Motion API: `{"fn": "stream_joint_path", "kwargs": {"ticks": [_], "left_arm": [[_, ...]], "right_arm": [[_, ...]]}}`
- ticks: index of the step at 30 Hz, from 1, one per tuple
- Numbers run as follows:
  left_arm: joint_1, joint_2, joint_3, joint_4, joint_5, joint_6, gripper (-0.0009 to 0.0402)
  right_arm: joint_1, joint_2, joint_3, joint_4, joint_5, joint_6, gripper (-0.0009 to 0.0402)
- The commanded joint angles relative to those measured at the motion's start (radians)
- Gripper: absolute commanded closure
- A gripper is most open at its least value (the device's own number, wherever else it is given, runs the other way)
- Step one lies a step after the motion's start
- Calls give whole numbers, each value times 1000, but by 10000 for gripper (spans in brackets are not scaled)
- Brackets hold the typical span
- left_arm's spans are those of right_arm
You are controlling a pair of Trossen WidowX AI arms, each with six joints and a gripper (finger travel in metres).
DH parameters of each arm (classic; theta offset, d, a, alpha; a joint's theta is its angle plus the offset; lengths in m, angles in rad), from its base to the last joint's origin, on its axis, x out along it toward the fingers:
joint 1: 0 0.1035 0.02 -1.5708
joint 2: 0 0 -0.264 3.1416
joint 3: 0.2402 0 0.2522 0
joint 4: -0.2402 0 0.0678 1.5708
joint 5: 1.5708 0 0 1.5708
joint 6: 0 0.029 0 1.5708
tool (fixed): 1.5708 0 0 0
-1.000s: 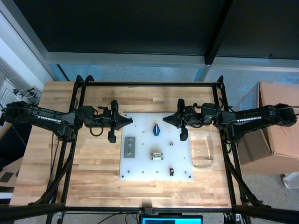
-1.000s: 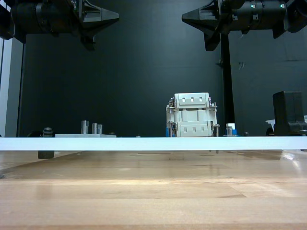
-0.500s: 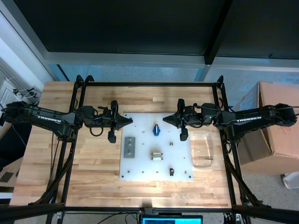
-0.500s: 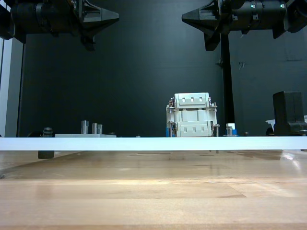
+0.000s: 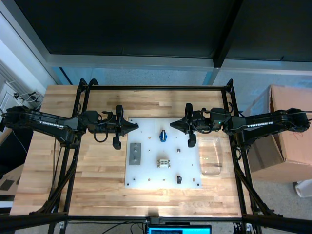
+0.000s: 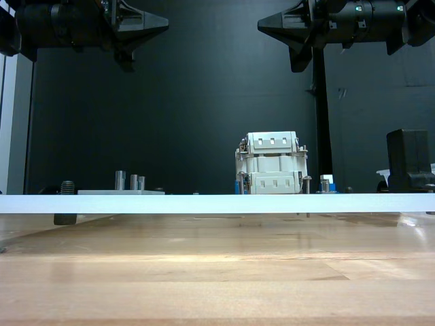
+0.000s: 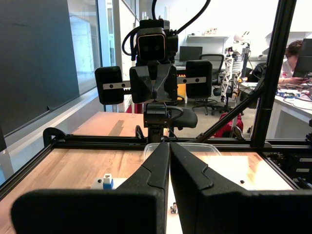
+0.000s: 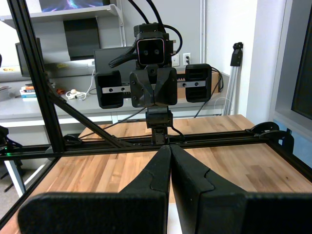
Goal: Remove the HAN10E connector from the taskboard and place in the container
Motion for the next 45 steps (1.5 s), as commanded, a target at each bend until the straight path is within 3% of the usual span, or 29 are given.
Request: {"fn": "stream_joint_path", "kwargs": {"ticks": [1,12,25,31,45], "left_arm": [[0,0,0,0,0,0,393],[0,0,0,0,0,0,393],[0,0,0,0,0,0,393],[0,0,0,0,0,0,393],[0,0,0,0,0,0,393]], "right_arm": [[0,0,0,2,0,0,393],[1,0,17,-37,-2,0,393],[97,57,343,-843,14,19,393],[184,172,535,-1154,89,56,393],[275,534,1006,-1625,88,166,393]]}}
